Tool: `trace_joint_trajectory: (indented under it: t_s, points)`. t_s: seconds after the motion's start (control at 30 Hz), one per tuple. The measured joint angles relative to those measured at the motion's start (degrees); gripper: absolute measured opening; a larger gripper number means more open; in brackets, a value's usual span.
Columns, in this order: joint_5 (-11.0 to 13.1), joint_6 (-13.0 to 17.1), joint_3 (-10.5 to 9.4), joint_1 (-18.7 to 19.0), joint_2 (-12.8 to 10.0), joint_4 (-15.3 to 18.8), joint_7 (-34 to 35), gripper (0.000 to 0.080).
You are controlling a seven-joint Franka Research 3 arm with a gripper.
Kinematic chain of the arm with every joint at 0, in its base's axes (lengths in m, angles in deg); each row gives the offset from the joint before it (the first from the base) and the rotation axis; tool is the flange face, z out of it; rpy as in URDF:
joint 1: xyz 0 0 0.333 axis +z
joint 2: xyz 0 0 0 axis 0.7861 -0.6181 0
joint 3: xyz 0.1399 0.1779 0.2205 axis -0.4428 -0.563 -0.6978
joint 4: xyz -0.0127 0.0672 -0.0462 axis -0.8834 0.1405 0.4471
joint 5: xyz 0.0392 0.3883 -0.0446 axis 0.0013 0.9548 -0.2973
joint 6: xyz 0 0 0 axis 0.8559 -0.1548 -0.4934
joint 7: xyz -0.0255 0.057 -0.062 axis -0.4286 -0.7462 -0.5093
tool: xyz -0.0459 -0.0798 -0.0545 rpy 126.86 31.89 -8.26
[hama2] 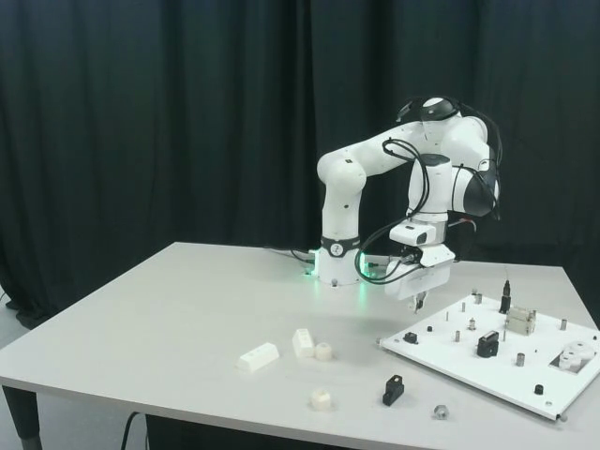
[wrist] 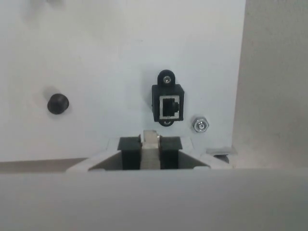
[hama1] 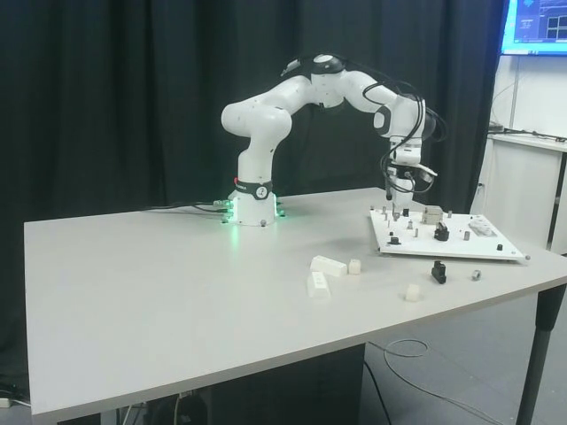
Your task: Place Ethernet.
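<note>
— Two room views show the grey bench point(hama2: 159, 319) whole, but is the white board point(hama2: 487, 367) all in sight?

— Nearly; its far corner runs out of the second room view. The white arm point(hama1: 292, 102) reaches over the board's near end, and the hand point(hama2: 419, 298) hangs just above it.

— What is the hand holding?

— In the wrist view the two fingers are clamped on a pale plug point(wrist: 150, 144), only its tip showing between them. No cable can be made out.

— And the socket?

— A black socket point(wrist: 168, 102) is screwed to the board, just ahead of the plug tip and apart from it. Beside it sits a small nut point(wrist: 199, 125), and farther off a black stud point(wrist: 58, 103).

— The loose bits on the bench?

— Several white blocks point(hama2: 259, 357) and a black bracket point(hama2: 393, 389), too small to tell more.
</note>
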Motion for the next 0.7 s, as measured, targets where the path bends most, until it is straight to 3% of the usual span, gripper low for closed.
trace_joint_trajectory:
  t_s: [0.37,0.7]
  points:
    - [0.0,0.2,0.00,-0.1,0.0,0.0,0.8,0.0077]
    - [0.0,3.3,0.00,-1.8,-0.2,0.0,2.0,0.0077]
